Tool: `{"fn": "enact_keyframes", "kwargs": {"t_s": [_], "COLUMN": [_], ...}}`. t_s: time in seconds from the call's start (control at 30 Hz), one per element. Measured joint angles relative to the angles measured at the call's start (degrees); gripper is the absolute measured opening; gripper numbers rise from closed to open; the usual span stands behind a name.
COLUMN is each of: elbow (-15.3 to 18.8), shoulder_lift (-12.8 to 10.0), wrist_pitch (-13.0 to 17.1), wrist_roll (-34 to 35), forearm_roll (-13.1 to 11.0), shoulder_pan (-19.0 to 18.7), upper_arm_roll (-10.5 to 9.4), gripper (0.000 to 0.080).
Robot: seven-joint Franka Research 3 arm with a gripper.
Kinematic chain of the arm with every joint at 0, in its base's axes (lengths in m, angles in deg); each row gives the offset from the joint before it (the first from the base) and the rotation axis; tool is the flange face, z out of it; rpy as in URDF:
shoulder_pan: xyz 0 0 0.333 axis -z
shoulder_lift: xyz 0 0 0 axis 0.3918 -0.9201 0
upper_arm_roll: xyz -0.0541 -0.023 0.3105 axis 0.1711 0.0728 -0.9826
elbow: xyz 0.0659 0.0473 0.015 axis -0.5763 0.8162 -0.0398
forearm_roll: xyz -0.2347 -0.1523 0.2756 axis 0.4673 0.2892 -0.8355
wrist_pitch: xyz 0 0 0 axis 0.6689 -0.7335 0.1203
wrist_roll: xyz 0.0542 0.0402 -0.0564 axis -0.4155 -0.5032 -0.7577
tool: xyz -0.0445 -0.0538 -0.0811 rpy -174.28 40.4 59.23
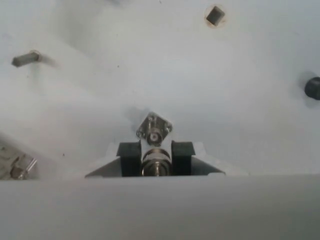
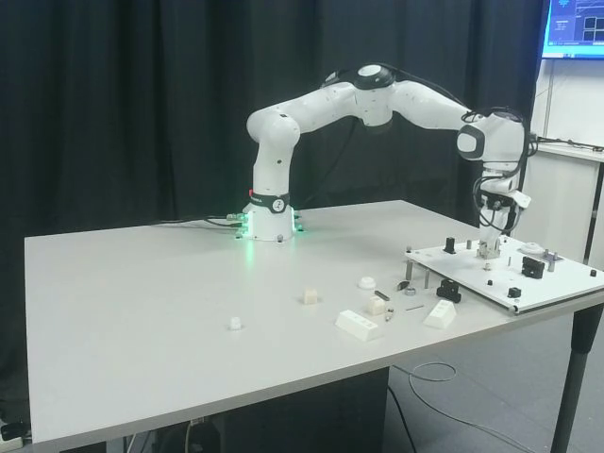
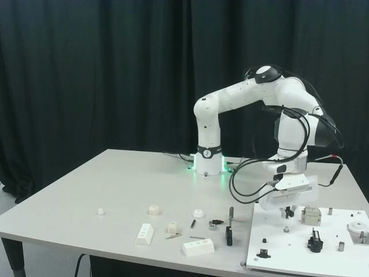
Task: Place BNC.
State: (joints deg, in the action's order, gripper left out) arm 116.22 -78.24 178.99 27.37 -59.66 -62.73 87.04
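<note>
Wrist view: at lower centre we see the gripper (image 1: 155, 159), its black fingers (image 1: 129, 157) clamped on the BNC connector (image 1: 155, 164), directly over a flanged BNC socket (image 1: 154, 129) on the white board (image 1: 200, 85).

The grey counter (image 2: 142, 283) carries the arm's base (image 2: 269, 225) and a white board (image 2: 557, 288) at one end. Small white blocks (image 2: 359, 325) lie scattered beside the board
</note>
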Motion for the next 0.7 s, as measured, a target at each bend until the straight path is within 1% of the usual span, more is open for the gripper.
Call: {"fn": "enact_keyframes", "kwargs": {"t_s": [0.23,0.7], "elbow": [0.0,0.0], "shoulder_lift": [0.0,-0.2], "wrist_pitch": [-0.3,0.3], "wrist_roll": [0.2,0.4], "forearm_roll": [0.0,0.0], "shoulder_pan": [0.0,0.1], "upper_arm_roll": [0.21,-0.16], "gripper": [0.0121,0.0121]}}
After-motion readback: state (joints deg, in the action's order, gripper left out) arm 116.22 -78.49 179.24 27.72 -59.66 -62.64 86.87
